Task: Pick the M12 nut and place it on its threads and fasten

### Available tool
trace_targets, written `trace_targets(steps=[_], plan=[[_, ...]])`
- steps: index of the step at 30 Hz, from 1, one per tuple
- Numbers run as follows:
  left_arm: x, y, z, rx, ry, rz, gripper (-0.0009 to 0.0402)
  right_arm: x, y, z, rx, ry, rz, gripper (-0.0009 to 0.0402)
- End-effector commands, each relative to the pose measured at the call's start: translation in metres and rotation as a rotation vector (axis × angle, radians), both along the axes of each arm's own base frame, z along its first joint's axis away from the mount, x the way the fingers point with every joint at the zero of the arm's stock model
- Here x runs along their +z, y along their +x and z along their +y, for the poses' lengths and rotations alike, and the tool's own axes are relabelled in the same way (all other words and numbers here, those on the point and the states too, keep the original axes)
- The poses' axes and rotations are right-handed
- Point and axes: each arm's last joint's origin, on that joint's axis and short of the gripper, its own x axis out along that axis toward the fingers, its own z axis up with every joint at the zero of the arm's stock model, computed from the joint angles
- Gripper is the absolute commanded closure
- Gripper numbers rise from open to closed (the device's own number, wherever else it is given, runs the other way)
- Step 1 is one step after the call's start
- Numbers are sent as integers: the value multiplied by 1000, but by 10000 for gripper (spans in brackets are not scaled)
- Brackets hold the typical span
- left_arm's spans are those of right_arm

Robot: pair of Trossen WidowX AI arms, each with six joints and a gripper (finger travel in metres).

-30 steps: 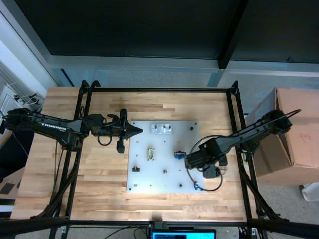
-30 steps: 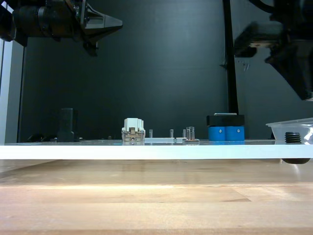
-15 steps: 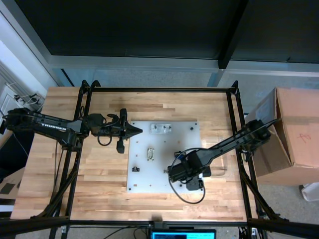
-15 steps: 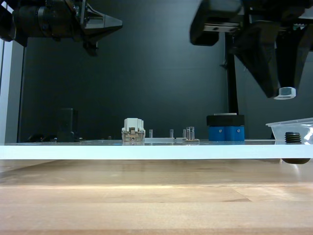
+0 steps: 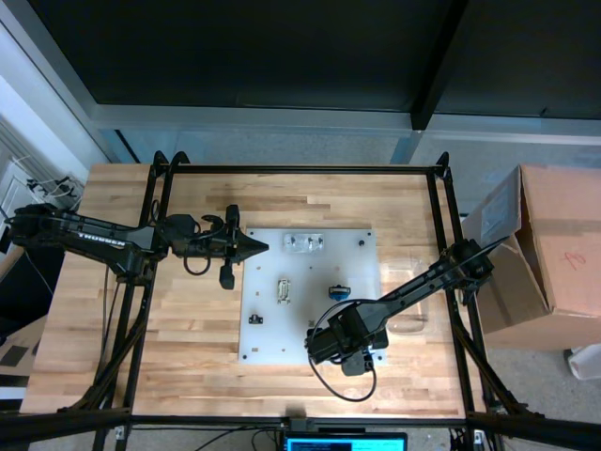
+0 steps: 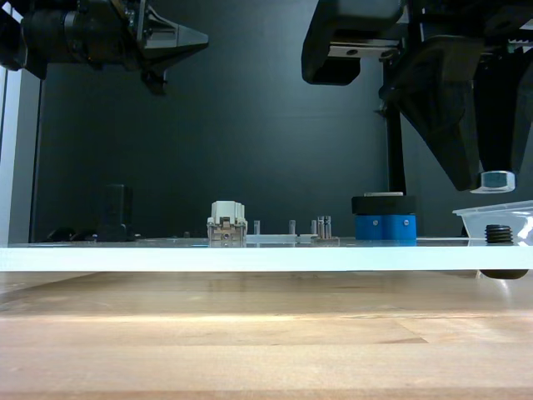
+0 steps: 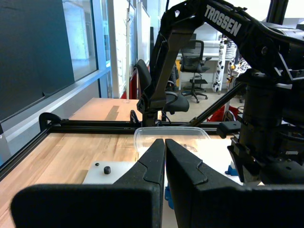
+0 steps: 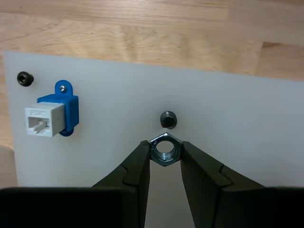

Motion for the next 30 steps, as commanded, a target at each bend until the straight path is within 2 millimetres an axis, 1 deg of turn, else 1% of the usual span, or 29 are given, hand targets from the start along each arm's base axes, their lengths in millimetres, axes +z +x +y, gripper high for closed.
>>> trace_targets(steps=[1,6,11,18,30], plan=[[0,0,0,0,0,0,393,0,0,2,0,3,-4,393],[0,0,0,0,0,-1,393,0,0,4,2,8,-15,393],[0,0,0,0,0,0,393,-11,3,7,-11,2,1,393],[0,0,0,0,0,0,393,-13,4,7,-11,5,-1,393],[0,0,0,0,0,0,393,-22,4,6,-16,7,0,393]])
